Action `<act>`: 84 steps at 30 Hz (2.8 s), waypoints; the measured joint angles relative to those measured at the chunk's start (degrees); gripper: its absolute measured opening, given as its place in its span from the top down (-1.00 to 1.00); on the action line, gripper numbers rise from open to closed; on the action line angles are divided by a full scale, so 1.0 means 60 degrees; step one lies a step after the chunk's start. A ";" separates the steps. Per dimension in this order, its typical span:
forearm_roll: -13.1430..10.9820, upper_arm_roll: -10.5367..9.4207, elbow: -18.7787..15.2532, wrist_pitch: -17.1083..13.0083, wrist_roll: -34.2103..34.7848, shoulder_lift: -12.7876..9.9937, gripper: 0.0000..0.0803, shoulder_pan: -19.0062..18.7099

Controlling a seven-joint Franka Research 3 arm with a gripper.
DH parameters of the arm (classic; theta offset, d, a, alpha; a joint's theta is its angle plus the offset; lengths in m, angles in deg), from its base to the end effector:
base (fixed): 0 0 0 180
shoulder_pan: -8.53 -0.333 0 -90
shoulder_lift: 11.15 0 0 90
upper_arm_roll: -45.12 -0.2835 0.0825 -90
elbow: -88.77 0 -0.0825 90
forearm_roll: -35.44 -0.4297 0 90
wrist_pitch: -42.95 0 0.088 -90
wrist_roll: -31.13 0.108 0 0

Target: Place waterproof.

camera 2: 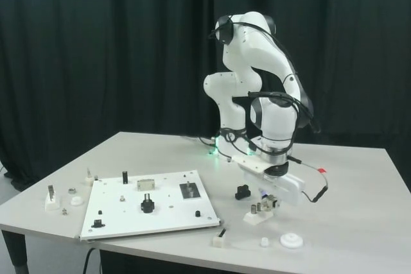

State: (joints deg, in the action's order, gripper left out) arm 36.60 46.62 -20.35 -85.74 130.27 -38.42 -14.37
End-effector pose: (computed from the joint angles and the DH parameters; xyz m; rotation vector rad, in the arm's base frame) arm 0.5888 0.2300 0.1743 2.3590 -1.8709 -0.0649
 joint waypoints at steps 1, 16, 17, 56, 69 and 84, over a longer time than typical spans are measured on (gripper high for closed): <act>0.0000 0.0017 0.0000 0.0026 -0.0048 0.0000 0.22 0.0000; 0.0000 0.0161 0.0009 0.0168 -0.0537 0.0000 0.22 0.0015; 0.0000 0.0170 0.0012 0.0168 -0.0538 0.0000 0.22 0.0015; 0.0000 0.0176 0.0191 -0.0429 -0.1657 0.0041 0.22 -0.0174; 0.0064 0.0176 0.0191 -0.0459 -0.4258 0.0157 0.22 -0.0394; 0.0066 0.0176 0.0189 -0.1079 -0.7155 0.0044 0.22 -0.0491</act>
State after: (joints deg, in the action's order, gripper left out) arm 37.00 47.67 -19.21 -92.22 87.34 -38.16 -17.31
